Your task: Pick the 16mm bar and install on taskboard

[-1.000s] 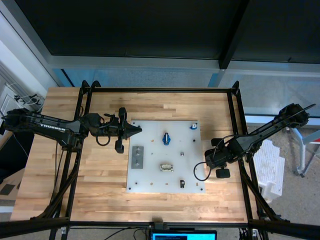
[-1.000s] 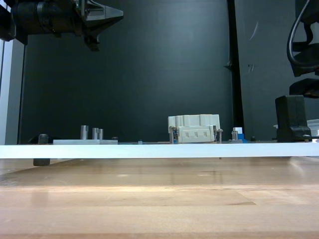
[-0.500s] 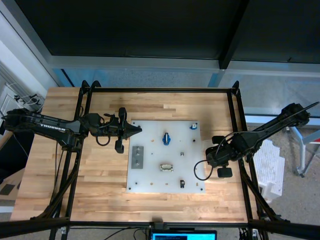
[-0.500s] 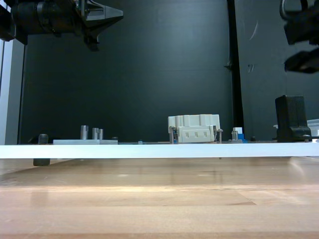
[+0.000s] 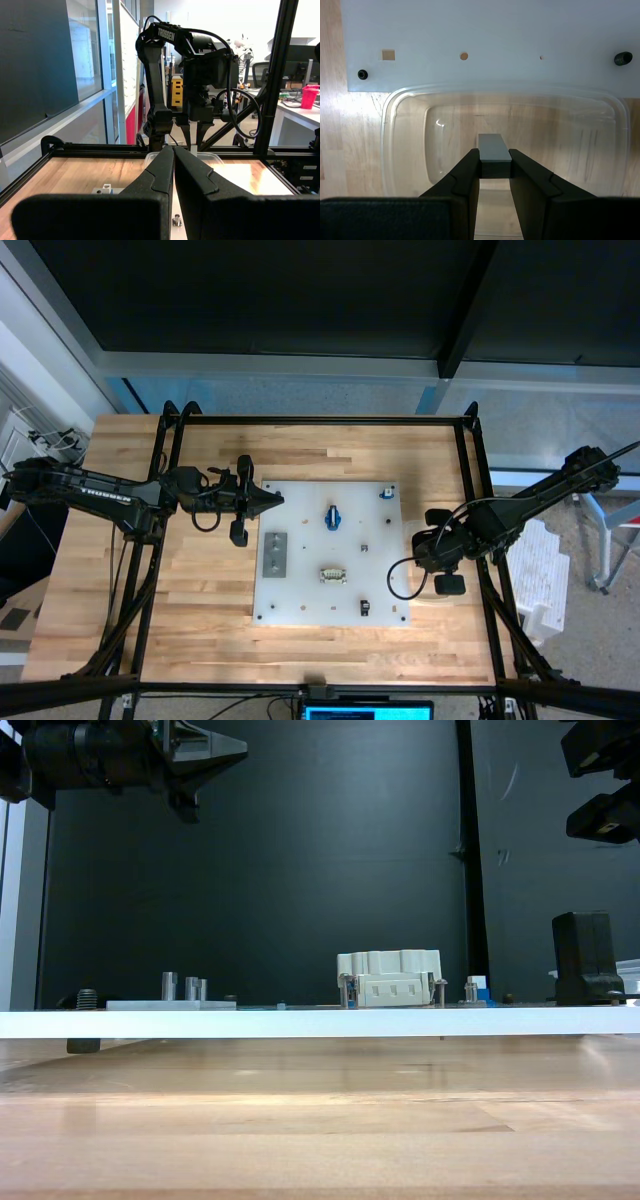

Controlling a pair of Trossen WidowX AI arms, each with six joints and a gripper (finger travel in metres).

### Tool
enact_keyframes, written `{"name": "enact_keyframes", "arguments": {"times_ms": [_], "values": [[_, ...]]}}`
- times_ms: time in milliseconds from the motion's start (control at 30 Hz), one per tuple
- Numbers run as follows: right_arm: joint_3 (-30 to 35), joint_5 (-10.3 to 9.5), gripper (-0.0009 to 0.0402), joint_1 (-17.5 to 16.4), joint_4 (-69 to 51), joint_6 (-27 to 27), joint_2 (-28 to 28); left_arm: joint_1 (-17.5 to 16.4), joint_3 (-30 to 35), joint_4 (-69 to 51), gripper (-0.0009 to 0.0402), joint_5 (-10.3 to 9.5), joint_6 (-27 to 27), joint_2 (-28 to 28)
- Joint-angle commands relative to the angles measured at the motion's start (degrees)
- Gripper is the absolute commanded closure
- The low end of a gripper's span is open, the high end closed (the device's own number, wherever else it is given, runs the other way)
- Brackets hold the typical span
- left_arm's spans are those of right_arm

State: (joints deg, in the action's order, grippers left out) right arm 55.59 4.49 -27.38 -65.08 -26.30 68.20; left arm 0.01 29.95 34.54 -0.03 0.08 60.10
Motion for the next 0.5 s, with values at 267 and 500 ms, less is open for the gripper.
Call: {"name": "enact_keyframes", "arguments": {"times_ms": [267, 500], "values": [[4.68, 1.42, 0.0366, -2.23, 0.22, -4.37, 5.01, -0.02, 0.00, 0.00, 0.0393, 0.02, -0.02, 0.00], [9.09, 1.79, 0.0366, -4.72, 0.17, -6.78, 10.69, 0.00, 0.00, 0.00, 0.0393, 0.02, -0.02, 0.00]]}}
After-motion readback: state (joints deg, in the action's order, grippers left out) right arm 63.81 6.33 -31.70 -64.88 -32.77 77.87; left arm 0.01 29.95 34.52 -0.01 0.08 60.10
